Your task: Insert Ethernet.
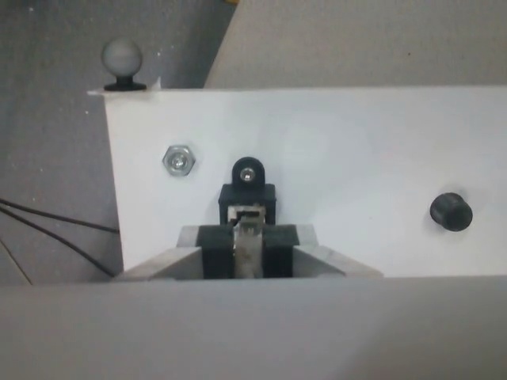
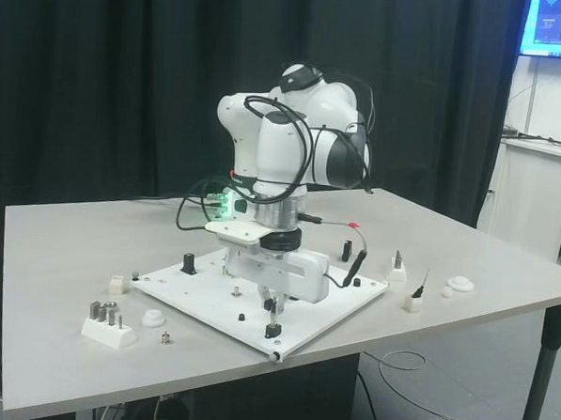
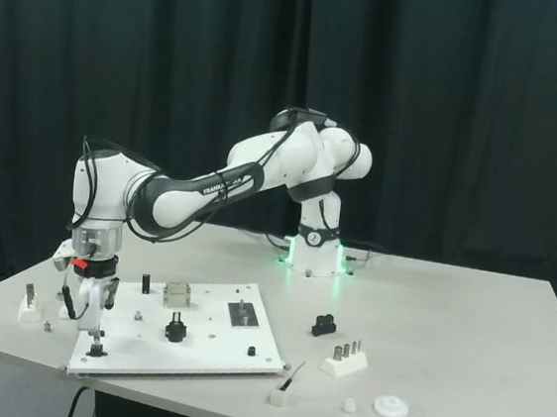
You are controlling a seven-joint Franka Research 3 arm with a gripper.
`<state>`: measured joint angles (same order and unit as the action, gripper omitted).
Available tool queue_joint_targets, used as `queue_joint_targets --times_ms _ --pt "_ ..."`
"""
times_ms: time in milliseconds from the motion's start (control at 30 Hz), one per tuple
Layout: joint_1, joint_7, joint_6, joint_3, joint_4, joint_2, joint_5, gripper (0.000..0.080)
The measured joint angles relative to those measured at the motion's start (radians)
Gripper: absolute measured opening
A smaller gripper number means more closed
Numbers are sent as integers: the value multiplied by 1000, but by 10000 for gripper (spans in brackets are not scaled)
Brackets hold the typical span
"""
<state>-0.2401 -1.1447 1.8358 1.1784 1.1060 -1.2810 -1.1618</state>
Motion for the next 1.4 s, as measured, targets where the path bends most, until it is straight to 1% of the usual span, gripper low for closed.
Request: queue_joint_targets --times_ms 167,467,1400 --pt "1 -10 2 -2 0 0 0 71" --pt "11 -11 20 -26 0 0 9 71" --pt "11 -14 19 -31 0 2 15 71"
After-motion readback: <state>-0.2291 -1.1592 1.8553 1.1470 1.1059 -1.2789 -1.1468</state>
